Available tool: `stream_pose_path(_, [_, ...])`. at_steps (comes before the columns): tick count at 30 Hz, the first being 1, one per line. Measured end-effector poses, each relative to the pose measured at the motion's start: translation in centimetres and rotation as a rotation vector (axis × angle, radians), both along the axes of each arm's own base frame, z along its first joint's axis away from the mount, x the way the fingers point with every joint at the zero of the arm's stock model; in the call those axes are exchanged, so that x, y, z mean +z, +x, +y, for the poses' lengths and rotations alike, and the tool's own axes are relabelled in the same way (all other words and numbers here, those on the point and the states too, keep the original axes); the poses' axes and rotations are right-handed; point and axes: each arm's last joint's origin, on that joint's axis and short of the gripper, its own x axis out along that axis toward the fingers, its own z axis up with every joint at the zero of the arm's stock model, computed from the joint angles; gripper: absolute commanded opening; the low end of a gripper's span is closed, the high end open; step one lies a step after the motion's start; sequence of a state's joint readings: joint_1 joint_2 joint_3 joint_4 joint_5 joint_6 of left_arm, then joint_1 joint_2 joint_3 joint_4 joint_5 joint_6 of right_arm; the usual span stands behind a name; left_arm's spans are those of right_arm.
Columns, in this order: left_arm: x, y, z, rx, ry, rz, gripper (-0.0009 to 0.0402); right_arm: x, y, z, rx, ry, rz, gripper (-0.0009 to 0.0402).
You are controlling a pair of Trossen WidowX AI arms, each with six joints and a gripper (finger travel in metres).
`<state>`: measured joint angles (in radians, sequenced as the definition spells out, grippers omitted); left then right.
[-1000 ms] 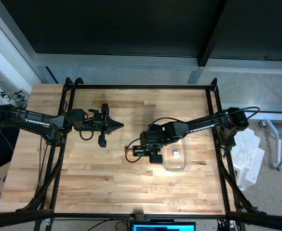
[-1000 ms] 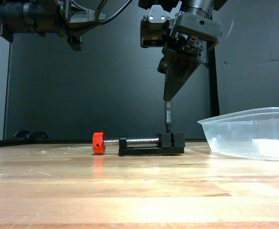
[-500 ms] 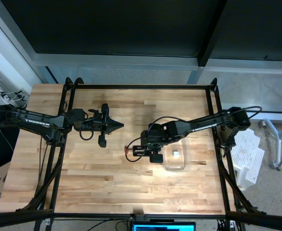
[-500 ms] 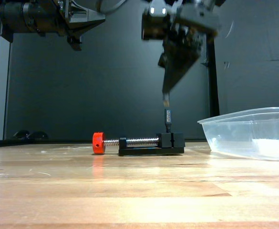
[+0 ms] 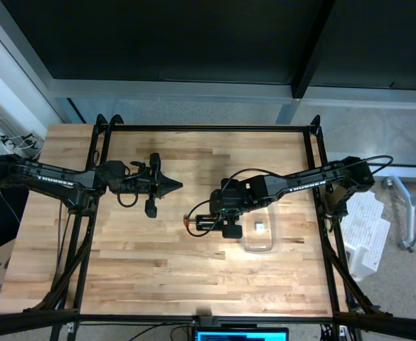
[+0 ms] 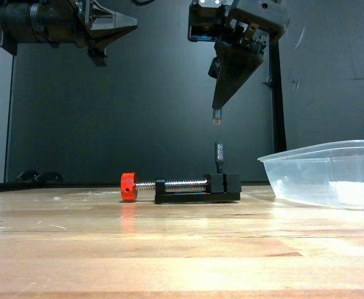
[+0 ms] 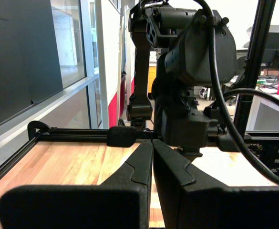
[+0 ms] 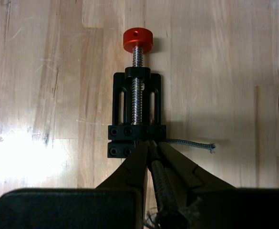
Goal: Remove the USB-C connector from taskboard and place in the container
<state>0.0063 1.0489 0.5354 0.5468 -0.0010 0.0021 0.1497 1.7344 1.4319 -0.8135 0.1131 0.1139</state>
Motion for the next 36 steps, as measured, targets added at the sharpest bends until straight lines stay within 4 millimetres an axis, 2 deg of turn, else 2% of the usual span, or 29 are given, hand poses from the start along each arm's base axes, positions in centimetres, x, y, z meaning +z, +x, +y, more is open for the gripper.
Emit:
stream_pose_path(6, [0.0, 0.0, 0.0, 0.000, 0.000, 0.000, 0.0000, 0.7, -0.8, -0.1, 0.000, 0.003, -0.013, 0.0000])
stream_pose_path(16, [0.0, 0.0, 0.0, 0.000, 0.000, 0.000, 0.0000, 0.6, -5.4, -0.4, 0.005, 0.005, -0.004, 0.0000])
stream_pose_path(27, [0.0, 0.0, 0.0, 0.000, 0.000, 0.000, 0.0000, -1.1, -9.6, -0.2, 0.040, -0.001, 0.037, 0.0000])
stream_pose_path(36, [0.0, 0.0, 0.0, 0.000, 0.000, -0.001, 0.0000, -2.3, -11.6, 0.2, 0.055, 0.000, 0.065, 0.0000])
